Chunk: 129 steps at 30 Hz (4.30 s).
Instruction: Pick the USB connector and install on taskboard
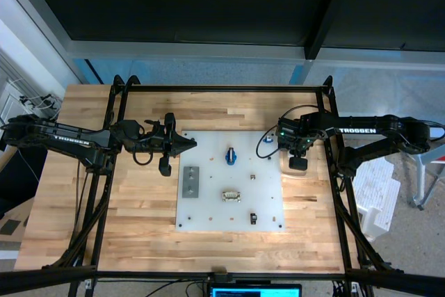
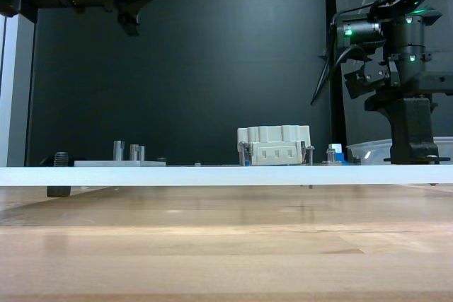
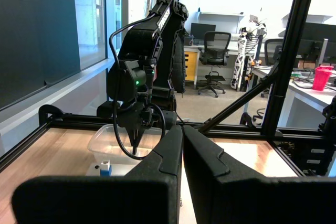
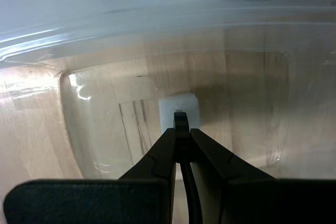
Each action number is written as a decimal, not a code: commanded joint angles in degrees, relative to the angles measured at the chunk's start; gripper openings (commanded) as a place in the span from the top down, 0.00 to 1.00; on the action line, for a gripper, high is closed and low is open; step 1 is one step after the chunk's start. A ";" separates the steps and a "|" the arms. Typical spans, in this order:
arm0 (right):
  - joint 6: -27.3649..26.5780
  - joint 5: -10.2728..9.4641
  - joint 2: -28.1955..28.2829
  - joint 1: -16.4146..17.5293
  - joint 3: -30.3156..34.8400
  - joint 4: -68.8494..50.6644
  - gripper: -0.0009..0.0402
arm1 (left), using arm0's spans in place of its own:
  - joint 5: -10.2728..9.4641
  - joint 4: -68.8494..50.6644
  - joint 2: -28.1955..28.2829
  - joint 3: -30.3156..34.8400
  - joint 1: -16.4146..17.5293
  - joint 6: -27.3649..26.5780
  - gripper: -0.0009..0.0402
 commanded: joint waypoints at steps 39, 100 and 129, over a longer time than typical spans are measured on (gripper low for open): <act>1.40 0.02 -2.80 5.42 14.23 -16.41 0.98 | 0.00 0.00 0.00 0.00 0.00 0.00 0.98; 36.57 -1.51 43.15 43.74 69.13 -28.55 0.98 | 0.00 0.00 0.00 0.00 0.00 0.00 0.98; 38.91 -0.13 46.84 45.79 69.53 -26.73 0.98 | 0.00 0.00 0.00 0.00 0.00 0.00 0.98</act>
